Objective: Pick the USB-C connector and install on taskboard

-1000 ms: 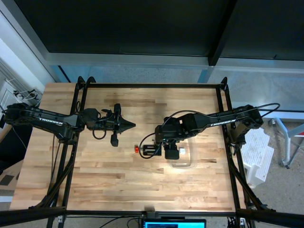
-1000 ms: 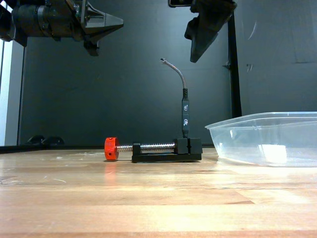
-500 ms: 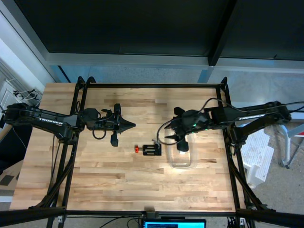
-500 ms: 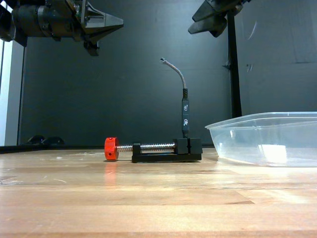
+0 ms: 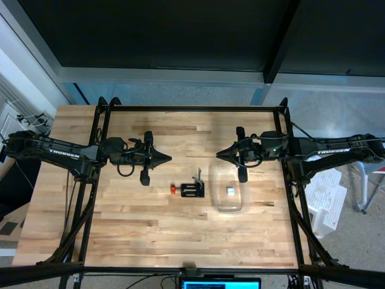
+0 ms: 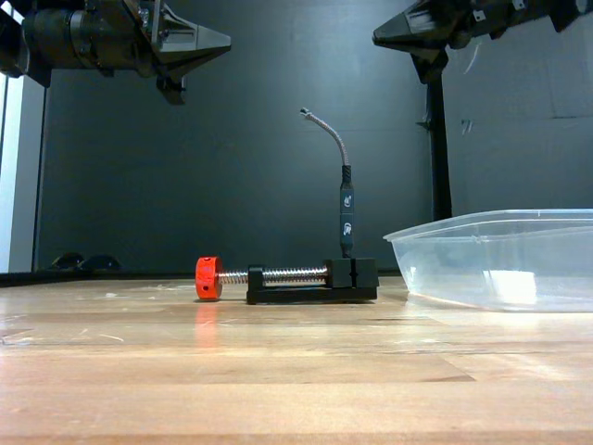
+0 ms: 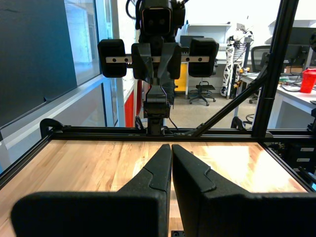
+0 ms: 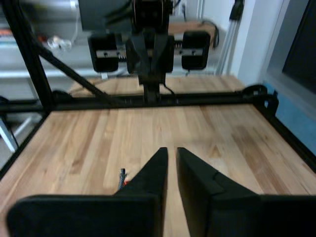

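Evidently the job is about done: the USB-C connector (image 6: 346, 211) stands upright in the block end of the taskboard (image 6: 310, 284), plug down, its bent tail curving up toward the side of the red-orange knob (image 6: 208, 277). I judge it seated because it stands unaided, with nothing touching it. My right claw (image 5: 219, 154) hangs high over the table (image 5: 138, 223), up by the far end of the clear plastic tray (image 5: 215, 195), clenched to a narrow slit and empty. My left claw (image 5: 168, 159) hangs level opposite, pinched closed on nothing, well apart from the board. Both sit up there, I reckon, to leave the work unobstructed. The low view shows the connector's upright stance and how far above it both claws hang. From above it shrinks to a speck, yet only there does the small white square piece (image 5: 230, 191) in the tray read plainly. My wrist cameras show the finger gaps best.
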Available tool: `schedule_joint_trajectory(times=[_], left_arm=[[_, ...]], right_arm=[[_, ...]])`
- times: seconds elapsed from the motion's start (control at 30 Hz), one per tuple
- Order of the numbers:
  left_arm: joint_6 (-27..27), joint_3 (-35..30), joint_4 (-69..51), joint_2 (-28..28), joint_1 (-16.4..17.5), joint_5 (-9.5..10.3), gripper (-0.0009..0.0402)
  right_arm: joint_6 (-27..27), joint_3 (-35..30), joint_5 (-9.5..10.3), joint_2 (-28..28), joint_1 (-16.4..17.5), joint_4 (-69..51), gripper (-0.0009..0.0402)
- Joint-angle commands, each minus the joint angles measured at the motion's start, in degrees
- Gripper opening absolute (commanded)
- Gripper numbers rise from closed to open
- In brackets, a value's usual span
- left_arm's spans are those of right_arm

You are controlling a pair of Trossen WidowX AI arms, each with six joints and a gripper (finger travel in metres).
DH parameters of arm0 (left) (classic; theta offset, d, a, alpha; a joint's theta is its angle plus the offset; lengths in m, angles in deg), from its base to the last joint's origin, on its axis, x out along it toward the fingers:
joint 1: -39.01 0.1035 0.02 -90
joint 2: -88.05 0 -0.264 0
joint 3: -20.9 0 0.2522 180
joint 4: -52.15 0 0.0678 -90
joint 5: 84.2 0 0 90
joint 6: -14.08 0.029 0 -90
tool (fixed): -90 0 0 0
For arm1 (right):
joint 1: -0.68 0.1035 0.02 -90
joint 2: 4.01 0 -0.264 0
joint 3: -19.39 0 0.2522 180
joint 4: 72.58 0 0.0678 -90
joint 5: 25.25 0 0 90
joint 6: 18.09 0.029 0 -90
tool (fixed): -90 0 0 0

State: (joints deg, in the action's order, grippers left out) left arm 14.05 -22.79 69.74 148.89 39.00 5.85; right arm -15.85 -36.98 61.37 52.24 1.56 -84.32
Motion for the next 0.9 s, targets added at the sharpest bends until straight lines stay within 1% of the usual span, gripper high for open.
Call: schedule_joint_trajectory(times=[0.03,0.23,0.43,0.63,0.9], left_arm=[[0.0,-0.02,0.02,0.02,0.0,-0.02,0.0],[0.0,-0.02,0.02,0.02,0.0,-0.02,0.0],[0.0,-0.02,0.02,0.02,0.0,-0.02,0.0],[0.0,-0.02,0.02,0.02,0.02,-0.02,0.0],[0.0,-0.02,0.02,0.02,0.0,-0.02,0.0]], right_arm=[[0.26,3.89,-0.04,-1.44,-0.17,6.47,0.0001],[0.48,10.1,0.22,-2.62,-0.15,16.15,0.0001],[1.33,13.77,0.39,-3.65,-0.15,21.59,0.0],[1.22,14.4,0.68,-4.11,-0.15,22.05,0.0],[1.31,14.38,0.42,-4.11,-0.15,22.05,0.0]])
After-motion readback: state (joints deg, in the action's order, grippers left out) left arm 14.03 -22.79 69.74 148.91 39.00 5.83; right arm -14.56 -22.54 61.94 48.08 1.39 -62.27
